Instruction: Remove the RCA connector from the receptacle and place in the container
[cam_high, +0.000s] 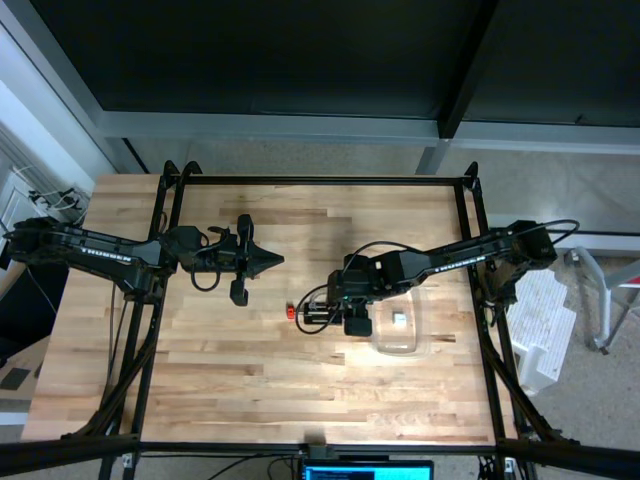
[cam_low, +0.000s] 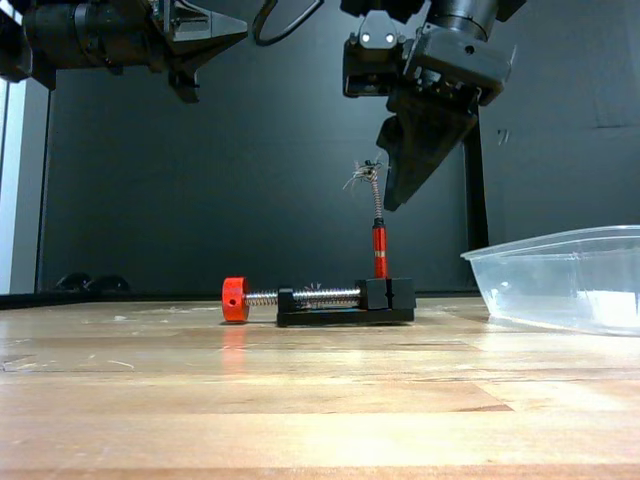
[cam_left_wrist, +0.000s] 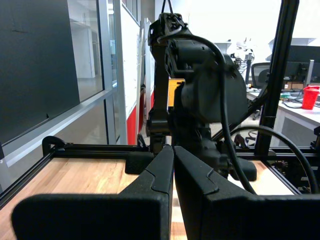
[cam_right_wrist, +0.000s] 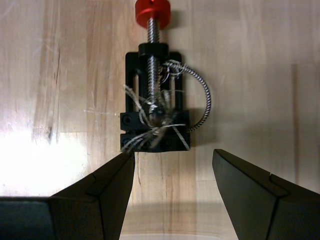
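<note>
Right gripper (cam_right_wrist: 172, 154), jaws apart above the receptacle (cam_low: 345, 303), should pinch the probably light, stiff connector (cam_low: 380, 248) by its red body, not the frayed lead (cam_low: 377, 196); left gripper (cam_left_wrist: 173, 148) parked left, jaws together.

- The high camera looked down and away from above the near edge of the table (cam_high: 250, 390). It stood far enough off to take in both arms, with the left gripper (cam_high: 265, 260) hanging over the left half and the right gripper (cam_high: 352, 318) near the middle.
- The low camera sat at table-top height on the near edge, looking level and close at the receptacle (cam_low: 345, 300) and the container (cam_low: 560, 275), which the high view also showed.
- The left wrist camera looked level along its gripper, across the table at the right arm (cam_left_wrist: 200, 100).
- The right wrist camera looked straight down from close above the receptacle.
</note>
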